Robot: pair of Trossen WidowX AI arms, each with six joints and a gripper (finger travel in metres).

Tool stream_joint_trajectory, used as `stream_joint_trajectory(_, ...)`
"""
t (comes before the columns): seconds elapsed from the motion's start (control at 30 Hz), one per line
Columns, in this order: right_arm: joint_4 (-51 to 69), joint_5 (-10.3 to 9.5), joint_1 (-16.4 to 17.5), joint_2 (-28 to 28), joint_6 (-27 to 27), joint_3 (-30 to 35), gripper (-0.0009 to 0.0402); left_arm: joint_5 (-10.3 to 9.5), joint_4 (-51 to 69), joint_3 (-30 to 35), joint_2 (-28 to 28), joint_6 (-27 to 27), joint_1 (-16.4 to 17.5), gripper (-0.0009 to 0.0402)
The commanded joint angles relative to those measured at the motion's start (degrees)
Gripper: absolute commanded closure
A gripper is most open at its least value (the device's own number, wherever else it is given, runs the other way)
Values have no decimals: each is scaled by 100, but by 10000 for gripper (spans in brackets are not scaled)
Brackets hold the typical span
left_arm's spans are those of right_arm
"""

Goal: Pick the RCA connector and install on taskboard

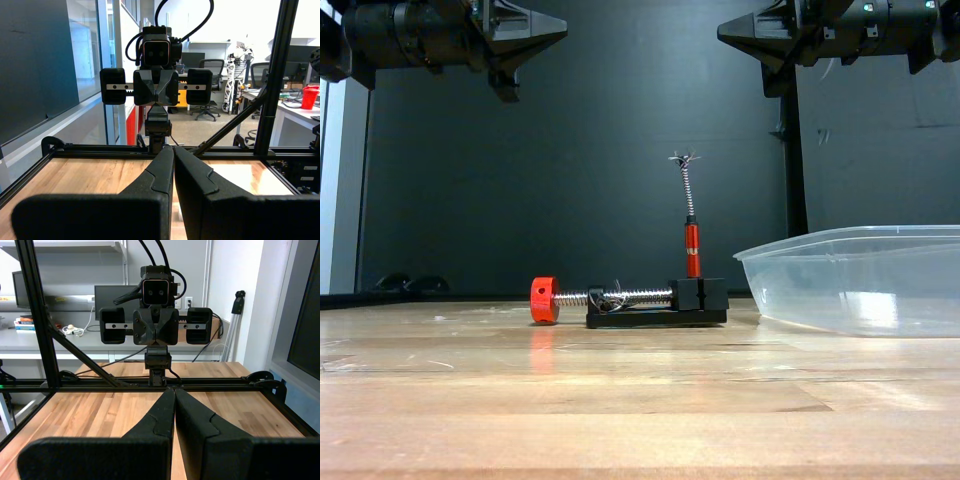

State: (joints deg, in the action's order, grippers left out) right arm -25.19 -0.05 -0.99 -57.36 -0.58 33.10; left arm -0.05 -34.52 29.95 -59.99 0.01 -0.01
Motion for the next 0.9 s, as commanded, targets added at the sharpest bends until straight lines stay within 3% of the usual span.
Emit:
stream_joint_trajectory(0.03,0,2,0,0,0,15,393,2,-2,0,0,0,2,393)
stream_joint_trajectory(0.9,92,4,0,0,0,15,393,2,-2,0,0,-2,0,393)
